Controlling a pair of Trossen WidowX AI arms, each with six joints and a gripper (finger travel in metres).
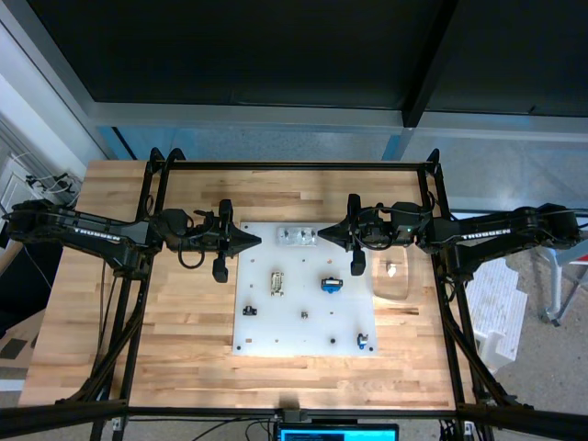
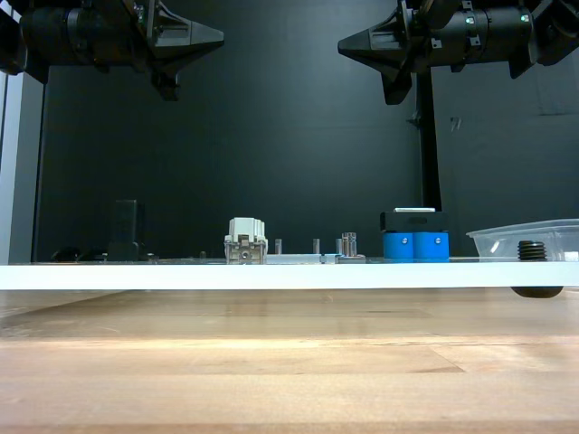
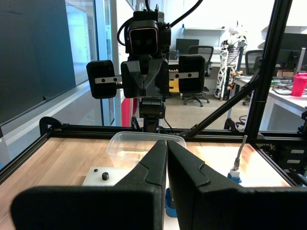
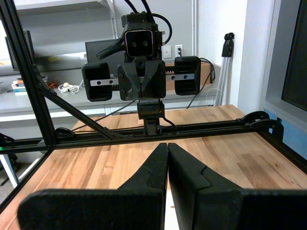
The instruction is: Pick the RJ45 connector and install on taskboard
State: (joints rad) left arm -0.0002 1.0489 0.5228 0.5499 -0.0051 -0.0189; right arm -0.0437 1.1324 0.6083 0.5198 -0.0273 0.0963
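Observation:
The taskboard is a white square plate lying in the middle of the wooden table. The RJ45 connector is a tiny blue block near the board's near right corner; it also shows in the left wrist view. My left gripper hovers shut over the board's far left corner with nothing in it. My right gripper hovers shut over the board's far edge, also holding nothing. The two point at each other, high above the board in the low view.
A larger blue fitting with black sides and a pale metal fitting stand on the board. A clear plastic tray with a small whitish lump lies off the board's right edge. A black frame rings the table.

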